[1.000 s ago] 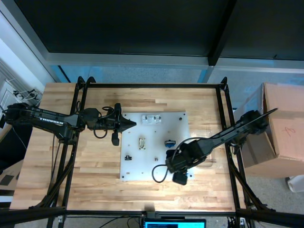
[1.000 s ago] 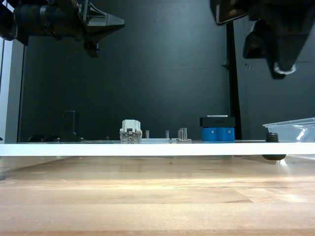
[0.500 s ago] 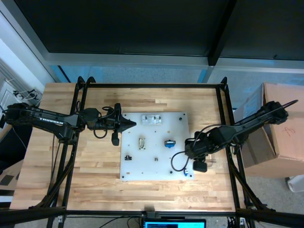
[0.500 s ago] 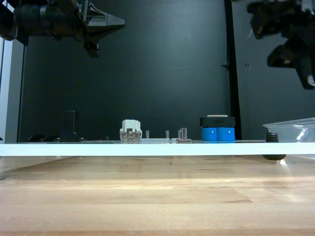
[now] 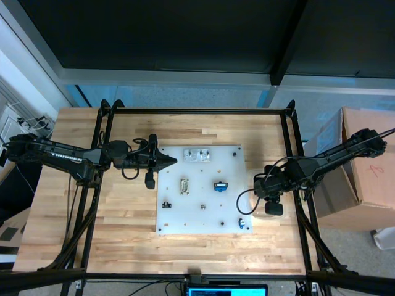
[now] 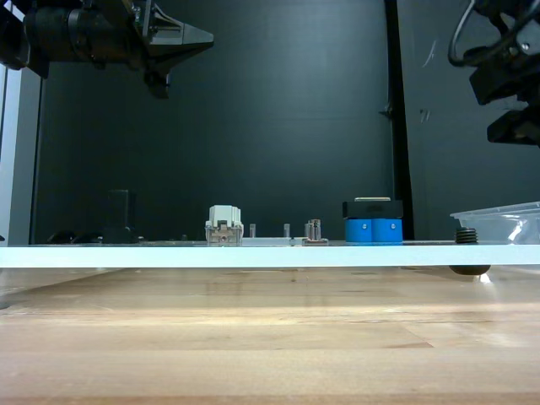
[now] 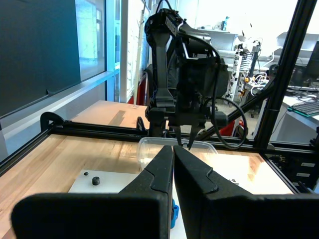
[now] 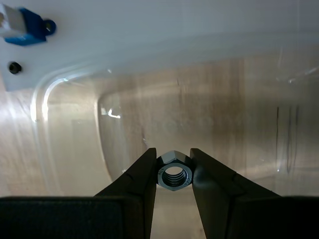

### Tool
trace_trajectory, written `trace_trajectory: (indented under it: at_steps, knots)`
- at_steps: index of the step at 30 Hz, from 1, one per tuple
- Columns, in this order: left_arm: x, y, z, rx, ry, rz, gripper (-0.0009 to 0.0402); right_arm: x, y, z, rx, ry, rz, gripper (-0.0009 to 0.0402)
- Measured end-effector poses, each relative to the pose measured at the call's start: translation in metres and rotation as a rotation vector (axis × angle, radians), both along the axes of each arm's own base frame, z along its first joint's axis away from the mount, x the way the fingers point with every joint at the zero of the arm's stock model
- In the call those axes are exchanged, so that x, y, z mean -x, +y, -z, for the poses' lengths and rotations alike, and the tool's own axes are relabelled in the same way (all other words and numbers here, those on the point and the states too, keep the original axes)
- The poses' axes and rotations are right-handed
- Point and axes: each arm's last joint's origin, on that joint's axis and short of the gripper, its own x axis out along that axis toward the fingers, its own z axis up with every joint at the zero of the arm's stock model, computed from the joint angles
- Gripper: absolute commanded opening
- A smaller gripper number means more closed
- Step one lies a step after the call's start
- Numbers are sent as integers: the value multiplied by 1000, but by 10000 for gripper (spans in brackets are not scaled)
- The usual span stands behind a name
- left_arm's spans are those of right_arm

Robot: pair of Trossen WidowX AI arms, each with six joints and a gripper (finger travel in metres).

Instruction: Unfasten the M12 nut and place it in the container

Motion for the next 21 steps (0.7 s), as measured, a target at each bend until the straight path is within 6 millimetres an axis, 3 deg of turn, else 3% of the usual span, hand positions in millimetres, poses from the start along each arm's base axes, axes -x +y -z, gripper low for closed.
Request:
trace_trajectory:
  at_steps: [15,21]
  knots:
    - [0,0,0,0,0,0,0,1,-1,57,8,6,1,34]
    - [0,0,0,0,0,0,0,-1,0,60,28,2,8,106]
